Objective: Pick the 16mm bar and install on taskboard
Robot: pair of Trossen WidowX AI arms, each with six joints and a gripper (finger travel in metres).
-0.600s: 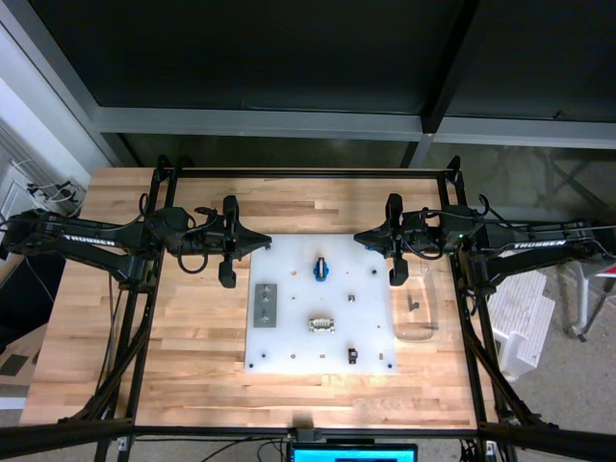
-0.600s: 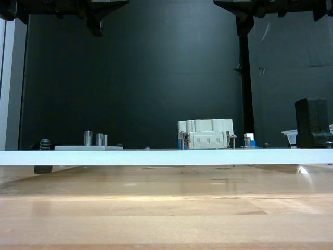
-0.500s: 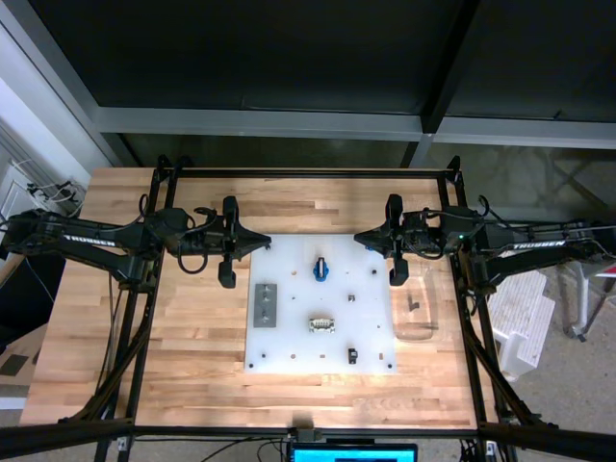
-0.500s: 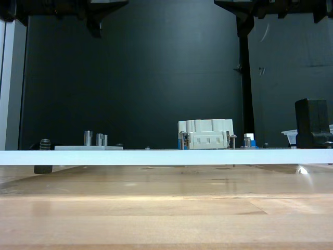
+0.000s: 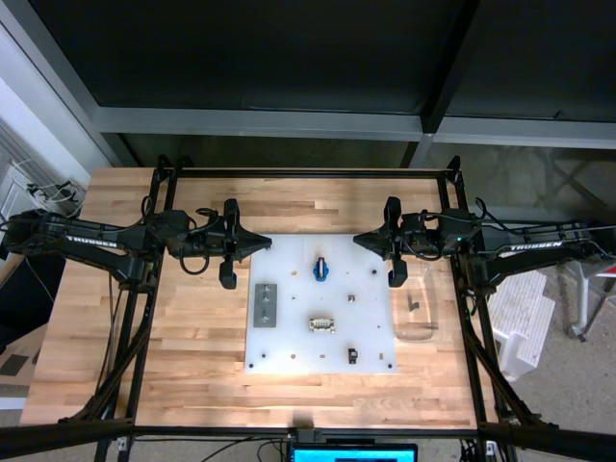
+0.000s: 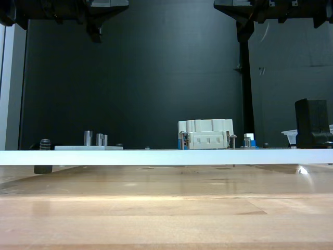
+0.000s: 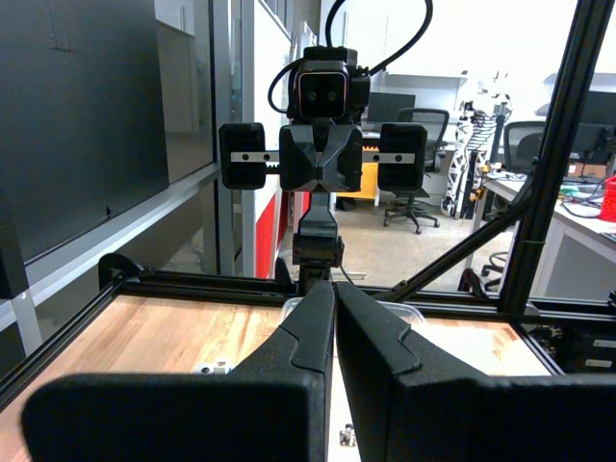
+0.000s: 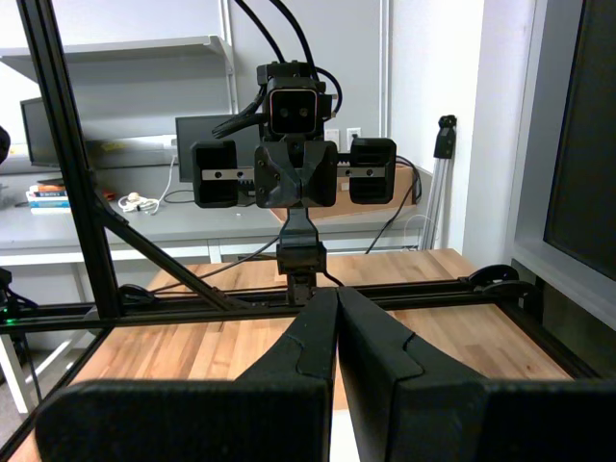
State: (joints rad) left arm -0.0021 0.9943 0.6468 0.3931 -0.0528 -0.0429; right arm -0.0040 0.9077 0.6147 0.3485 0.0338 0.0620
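- Wooden table [image 5: 192, 375] beneath both grippers; white task board [image 5: 289, 351] flat on it, under the gap between the grippers and reaching nearward from them.
- Nearest item on the board: small black block [image 5: 353, 355], well nearward of the right gripper [image 5: 359, 241] and lower than it.
- Next out: beige connector [image 5: 321, 325], upright on the board, nearward of the gap between the two grippers.
- Grey plate [image 5: 265, 303] on the board, nearward of the left gripper [image 5: 262, 244] and below it, with short metal pegs [image 6: 88, 138] standing in it.
- Clear tray [image 5: 416, 337] off the board's edge, on the table, nearward of the right gripper and toward its arm side; small dark part [image 5: 413, 307] lying free inside.
- 16mm bar: in neither gripper. Cannot tell whether it is the dark part in the tray or one of the pegs; too small to settle.
- Blue part [image 5: 320, 269] on the board, just nearward of the midpoint between the two gripper tips and lower than both.
- Left gripper: raised well above the board, over its far corner on that side, pointing inward at the right gripper; fingers [image 7: 313, 327] pressed together, nothing between them.
- Right gripper: raised over the opposite far corner, pointing inward at the left gripper; fingers [image 8: 313, 337] pressed together, nothing between them.
- Tips well apart, facing each other across the far part of the board.
- Farthest: black frame rail [image 5: 308, 173], beyond both grippers at the table's far edge.
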